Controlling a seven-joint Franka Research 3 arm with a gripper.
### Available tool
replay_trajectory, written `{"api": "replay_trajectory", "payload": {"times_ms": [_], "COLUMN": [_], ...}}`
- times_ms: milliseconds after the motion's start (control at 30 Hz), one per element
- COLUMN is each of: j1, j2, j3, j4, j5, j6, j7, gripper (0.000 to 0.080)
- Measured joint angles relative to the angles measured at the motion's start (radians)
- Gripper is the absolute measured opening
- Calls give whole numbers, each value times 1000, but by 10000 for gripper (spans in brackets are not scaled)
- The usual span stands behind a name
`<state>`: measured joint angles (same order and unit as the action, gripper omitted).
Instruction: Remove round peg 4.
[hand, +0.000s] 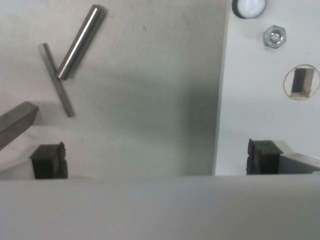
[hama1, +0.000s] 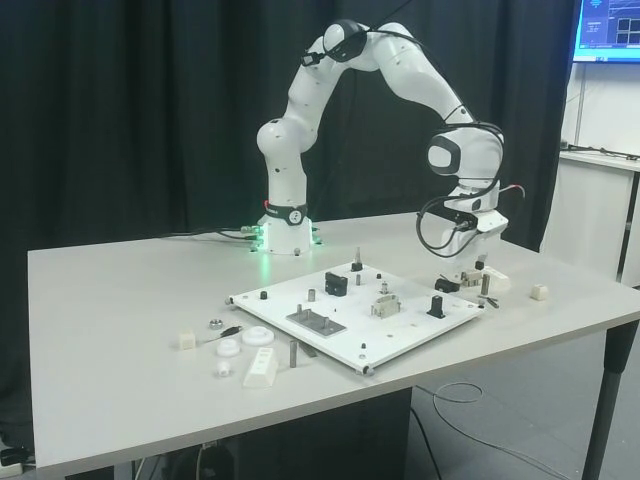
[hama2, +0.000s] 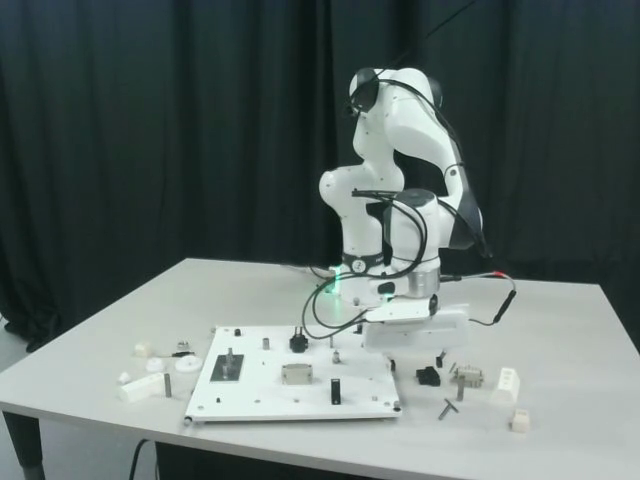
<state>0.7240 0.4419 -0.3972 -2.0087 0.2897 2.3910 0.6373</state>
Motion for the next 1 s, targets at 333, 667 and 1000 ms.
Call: {"api": "replay_trajectory", "payload": {"times_ms": [333,667,1000], "j1": [-2,-18,-78], "j2": [-3,-35,-100], "j3": [-20,-80,-136], "j4": [6,7,5], "j5": [-12,-65,-144], "j6": [-4,-75,-183], "j7": [-2,-15,-96], "gripper": [800,800,800]}}
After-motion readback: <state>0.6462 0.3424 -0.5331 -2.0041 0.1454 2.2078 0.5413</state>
